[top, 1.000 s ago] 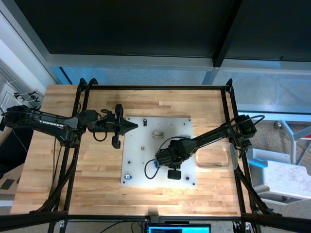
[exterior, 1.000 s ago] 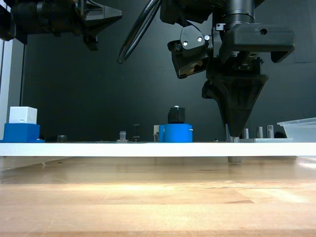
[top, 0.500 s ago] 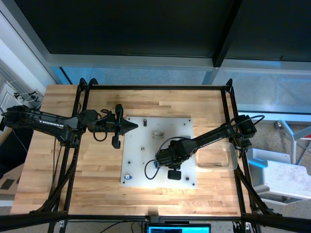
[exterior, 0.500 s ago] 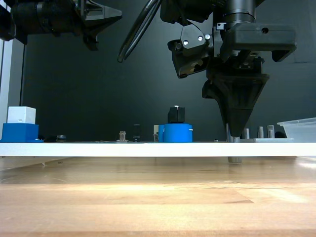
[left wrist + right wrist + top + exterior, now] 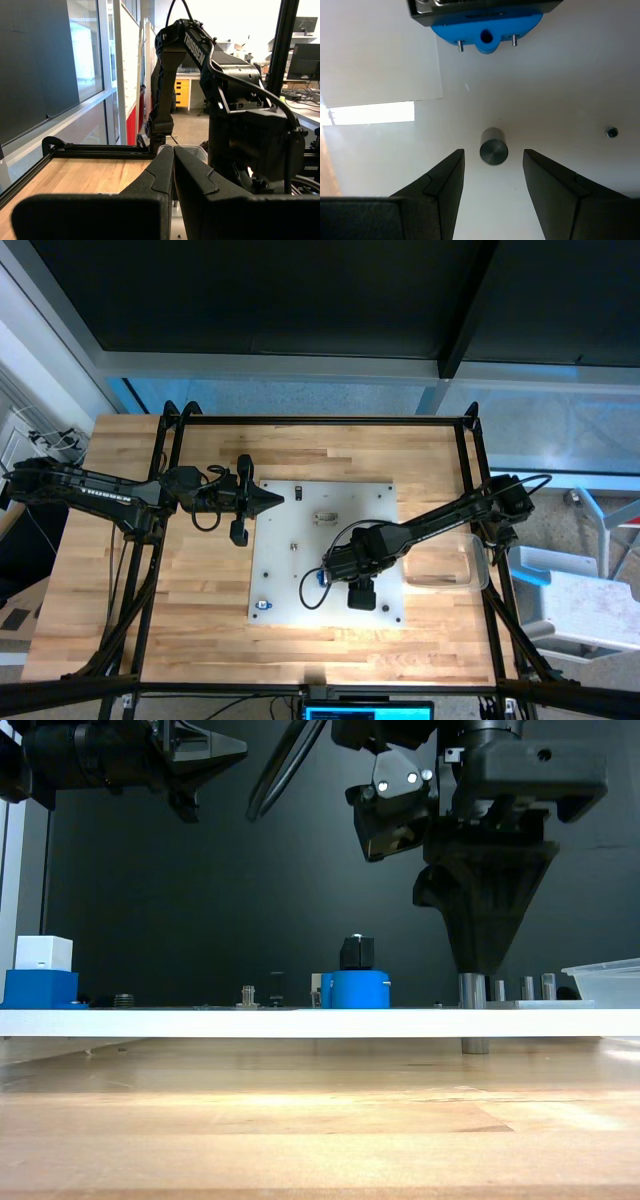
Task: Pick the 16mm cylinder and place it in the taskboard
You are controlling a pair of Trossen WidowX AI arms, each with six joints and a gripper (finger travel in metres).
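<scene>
16mm cylinder [image 5: 494, 146] stands upright in a hole of the taskboard [image 5: 300, 570], its lower end showing beneath the plate in the low view, near the blue fitting [image 5: 485, 30]. My right gripper [image 5: 482, 960] hangs just above it, fingers [image 5: 440, 185] spread to either side and touching nothing. My left gripper [image 5: 173, 155] hovers over the board's far left corner, pressed together and empty. TROSSEN is printed in white on my right arm [image 5: 195, 47]; my left arm [image 5: 100, 495] bears the same word.

Blue fitting [image 5: 486, 31] near right claw [image 5: 478, 968] above 16mm cylinder [image 5: 494, 146]; left claw [image 5: 173, 150] high, well apart.
</scene>
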